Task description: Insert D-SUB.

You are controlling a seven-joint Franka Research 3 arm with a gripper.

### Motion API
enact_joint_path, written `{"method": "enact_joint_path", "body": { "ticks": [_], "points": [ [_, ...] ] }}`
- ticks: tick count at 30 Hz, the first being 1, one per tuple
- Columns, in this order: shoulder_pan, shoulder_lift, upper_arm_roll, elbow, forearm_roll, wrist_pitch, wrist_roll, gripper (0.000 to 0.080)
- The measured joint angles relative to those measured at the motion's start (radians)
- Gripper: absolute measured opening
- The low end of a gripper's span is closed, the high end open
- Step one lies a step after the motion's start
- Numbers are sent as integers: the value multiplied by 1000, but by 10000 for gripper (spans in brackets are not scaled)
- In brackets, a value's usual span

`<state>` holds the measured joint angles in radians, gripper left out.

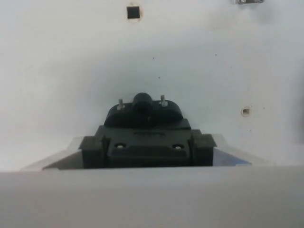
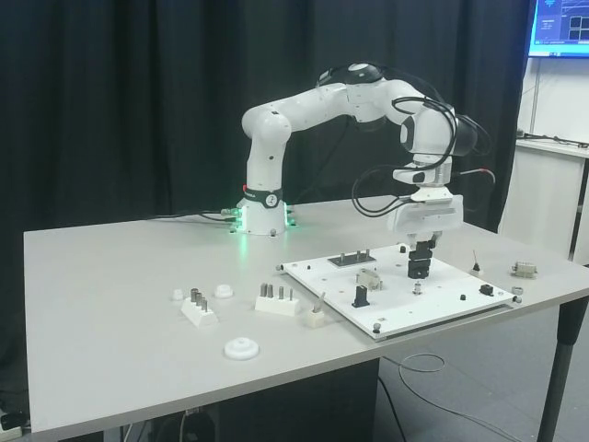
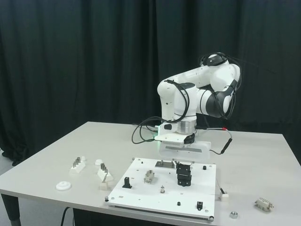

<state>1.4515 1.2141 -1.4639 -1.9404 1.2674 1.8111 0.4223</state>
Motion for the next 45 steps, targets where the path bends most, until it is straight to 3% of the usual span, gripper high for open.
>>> {"method": "enact_joint_path", "body": {
  "ticks": [9, 30, 45],
  "points": [
    [0, 0, 0, 0, 0, 0, 0, 382],
    [1, -2, 0, 1, 0, -4, -132, 382],
    [1, -2, 0, 3, 2, -9, -142, 382]
  ]
}}
